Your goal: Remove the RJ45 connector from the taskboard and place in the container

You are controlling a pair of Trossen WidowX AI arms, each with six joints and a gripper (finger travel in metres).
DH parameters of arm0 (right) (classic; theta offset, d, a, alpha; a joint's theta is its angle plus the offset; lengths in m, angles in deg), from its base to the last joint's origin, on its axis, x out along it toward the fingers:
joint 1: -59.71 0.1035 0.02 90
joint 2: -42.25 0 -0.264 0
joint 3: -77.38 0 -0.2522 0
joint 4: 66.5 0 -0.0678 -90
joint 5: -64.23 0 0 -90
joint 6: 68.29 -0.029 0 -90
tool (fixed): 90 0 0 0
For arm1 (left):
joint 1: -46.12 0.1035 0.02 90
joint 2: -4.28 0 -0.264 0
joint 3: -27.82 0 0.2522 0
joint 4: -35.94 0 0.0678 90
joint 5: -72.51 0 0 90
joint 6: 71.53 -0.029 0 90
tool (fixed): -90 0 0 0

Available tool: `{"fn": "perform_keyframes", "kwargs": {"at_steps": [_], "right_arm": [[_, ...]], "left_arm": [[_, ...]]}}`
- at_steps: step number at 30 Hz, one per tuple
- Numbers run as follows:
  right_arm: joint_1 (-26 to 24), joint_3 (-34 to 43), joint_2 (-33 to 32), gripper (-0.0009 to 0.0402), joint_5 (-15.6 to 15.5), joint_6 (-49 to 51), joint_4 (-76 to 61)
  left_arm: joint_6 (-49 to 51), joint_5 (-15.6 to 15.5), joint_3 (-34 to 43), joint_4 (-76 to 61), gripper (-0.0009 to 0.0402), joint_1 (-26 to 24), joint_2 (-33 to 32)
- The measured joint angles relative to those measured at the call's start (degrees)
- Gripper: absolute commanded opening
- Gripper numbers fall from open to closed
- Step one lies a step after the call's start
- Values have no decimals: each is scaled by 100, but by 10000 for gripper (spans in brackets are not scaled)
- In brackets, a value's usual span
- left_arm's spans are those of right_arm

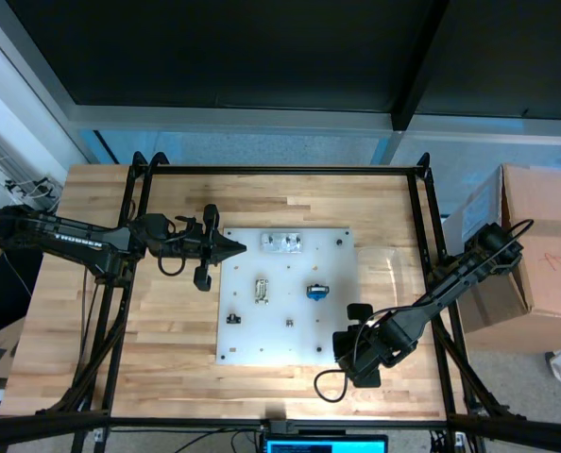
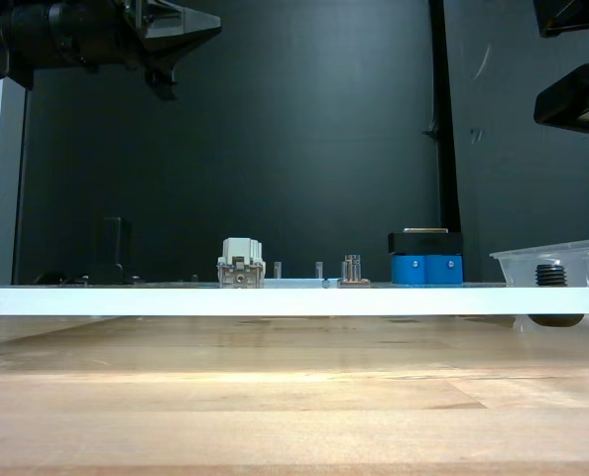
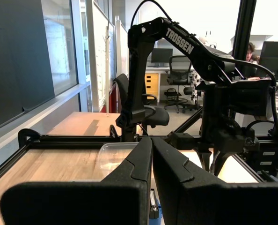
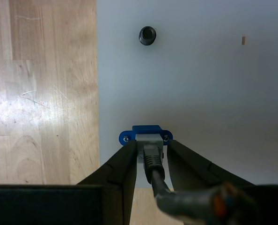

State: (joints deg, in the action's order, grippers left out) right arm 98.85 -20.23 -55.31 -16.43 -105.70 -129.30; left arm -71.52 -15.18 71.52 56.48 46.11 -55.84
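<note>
By the near edge of the wooden desk (image 1: pixel 167 330) I am hovering my right claw (image 4: pixel 151 144), fingers (image 4: pixel 118 168) spread and empty, likely lining up on the one grey RJ45 connector (image 4: pixel 149 151), seemingly sitting plugged in its blue mount (image 4: pixel 146 129). One clear plastic container (image 2: pixel 557 260) is waiting beside it. Farther off, my left claw (image 1: pixel 239 247) is hanging closed, empty.

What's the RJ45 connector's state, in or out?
In: RJ45 connector sits in blue seat. Right gripper open, raised nearby; left gripper shut, raised over board edge.

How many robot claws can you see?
2. The left gripper, shut, hangs above the taskboard's left edge. The right gripper, open, hangs by its near right corner; the RJ45 connector looks seated in its blue mount.
</note>
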Motion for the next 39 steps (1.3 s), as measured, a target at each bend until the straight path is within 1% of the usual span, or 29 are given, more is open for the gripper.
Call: {"fn": "perform_keyframes", "kwargs": {"at_steps": [6,10,12,26,39], "right_arm": [[2,4,9,33,7,0,-13],[2,7,11,-4,9,2,-13],[0,7,11,3,9,15,-13],[-2,4,94,0,-48,26,-48],[-57,33,540,0,-46,24,-131]], "left_arm": [[0,2,2,2,0,0,0],[2,2,0,2,0,0,2],[0,0,0,2,0,0,0],[0,0,0,0,0,0,0],[2,0,2,2,0,0,2]]}}
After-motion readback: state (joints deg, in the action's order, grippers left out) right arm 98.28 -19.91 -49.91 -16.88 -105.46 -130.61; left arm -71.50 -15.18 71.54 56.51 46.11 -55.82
